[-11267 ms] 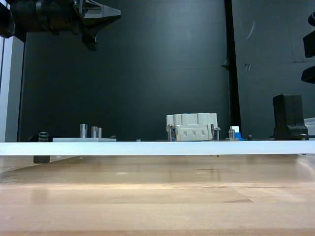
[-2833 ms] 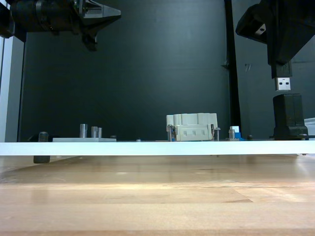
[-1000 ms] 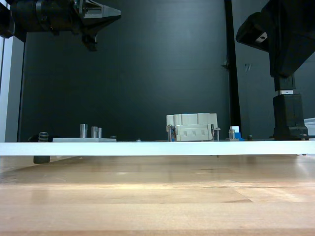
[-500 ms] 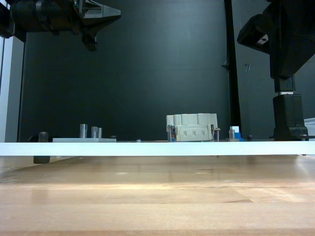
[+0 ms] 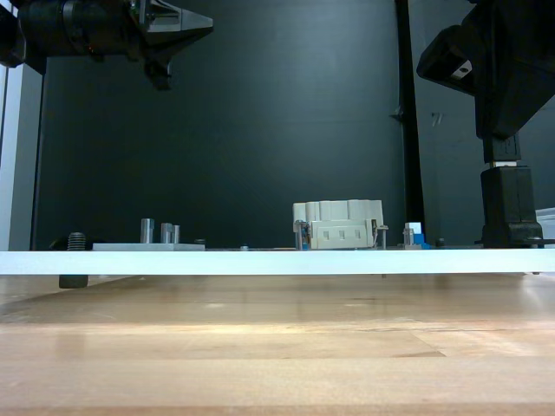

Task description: Pick the USB connector and install on taskboard

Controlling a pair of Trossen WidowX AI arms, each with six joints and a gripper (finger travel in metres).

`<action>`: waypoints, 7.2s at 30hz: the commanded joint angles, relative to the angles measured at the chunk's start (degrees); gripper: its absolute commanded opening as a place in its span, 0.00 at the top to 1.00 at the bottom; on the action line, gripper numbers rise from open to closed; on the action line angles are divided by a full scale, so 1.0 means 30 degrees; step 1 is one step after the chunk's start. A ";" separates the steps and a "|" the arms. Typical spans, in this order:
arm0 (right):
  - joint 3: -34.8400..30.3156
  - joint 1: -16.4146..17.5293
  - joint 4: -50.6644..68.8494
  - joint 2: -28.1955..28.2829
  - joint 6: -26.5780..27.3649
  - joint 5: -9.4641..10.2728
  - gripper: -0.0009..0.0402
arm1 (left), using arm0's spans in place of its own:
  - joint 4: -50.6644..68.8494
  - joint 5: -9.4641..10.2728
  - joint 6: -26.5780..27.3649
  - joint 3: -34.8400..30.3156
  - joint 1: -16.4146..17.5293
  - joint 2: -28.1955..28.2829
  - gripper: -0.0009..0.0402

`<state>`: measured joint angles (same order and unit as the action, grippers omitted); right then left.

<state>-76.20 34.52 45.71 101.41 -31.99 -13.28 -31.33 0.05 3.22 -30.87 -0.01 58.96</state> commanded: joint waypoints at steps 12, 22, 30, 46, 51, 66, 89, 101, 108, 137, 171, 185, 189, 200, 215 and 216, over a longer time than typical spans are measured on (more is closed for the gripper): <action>-0.0007 0.0000 0.0022 -0.0401 -0.0102 -0.0219 0.71 | -0.0007 -0.0007 0.0000 0.0000 0.0000 0.0000 0.98; -0.0007 0.0000 0.0291 -0.1559 -0.0102 -0.0182 0.59 | -0.0007 -0.0007 0.0000 0.0000 0.0000 0.0000 0.98; -0.0007 -0.0007 0.0459 -0.1778 -0.0182 -0.0051 0.53 | -0.0015 -0.0007 0.0000 0.0000 0.0000 0.0000 0.98; -0.0007 -0.0015 0.0780 -0.2113 -0.0160 0.0102 0.53 | -0.0015 -0.0007 0.0000 0.0000 0.0000 0.0000 0.98; -0.0007 -0.0160 0.1239 -0.3177 -0.0080 0.0277 0.53 | -0.0015 -0.0007 0.0000 0.0000 0.0000 0.0000 0.98; 0.0000 -0.0430 0.2783 -0.5311 0.0670 0.0066 0.60 | -0.0015 -0.0007 0.0000 -0.0007 0.0000 0.0000 0.98; 0.1719 -0.7089 -0.2514 -0.8386 0.7155 0.0029 0.98 | -0.0015 -0.0007 0.0000 0.0000 0.0000 0.0007 0.98; 0.6229 -0.9836 -1.1096 -1.0746 0.9384 0.2433 0.98 | -0.0007 -0.0007 0.0000 -0.0007 0.0000 0.0007 0.98; 0.9122 -1.0652 -1.6553 -1.1788 0.9646 0.2506 0.98 | -0.0015 0.0000 0.0000 0.0000 0.0000 0.0000 0.98; 1.3085 -1.1220 -2.4210 -1.2677 0.9340 0.3854 0.98 | -0.0007 -0.0007 0.0000 -0.0007 0.0000 0.0000 0.98; 1.3355 -1.1213 -2.4698 -1.2677 0.9143 0.3803 0.98 | -0.0007 -0.0007 0.0000 0.0000 0.0000 0.0000 0.98; 1.3355 -1.1220 -2.4727 -1.2677 0.9347 0.3789 0.98 | -0.0007 -0.0007 0.0000 0.0000 0.0007 0.0000 0.98; 1.3355 -1.1220 -2.4727 -1.2677 0.9333 0.3796 0.98 | -0.0007 -0.0007 0.0000 0.0000 0.0000 0.0000 0.98; 1.3355 -1.1213 -2.5485 -1.2677 0.9333 0.3789 0.98 | -0.0007 -0.0007 0.0000 0.0000 0.0007 0.0000 0.98; 1.3355 -1.1213 -2.5310 -1.2677 0.9333 0.3796 0.98 | -0.0015 -0.0007 0.0000 0.0000 0.0000 0.0000 0.98; 1.3355 -1.1213 -2.5310 -1.2677 0.9333 0.3789 0.98 | -0.0007 -0.0007 0.0000 0.0000 0.0007 0.0000 0.98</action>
<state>-36.10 0.86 -30.22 63.35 -3.95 -1.89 -31.35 0.05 3.25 -30.87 -0.01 58.94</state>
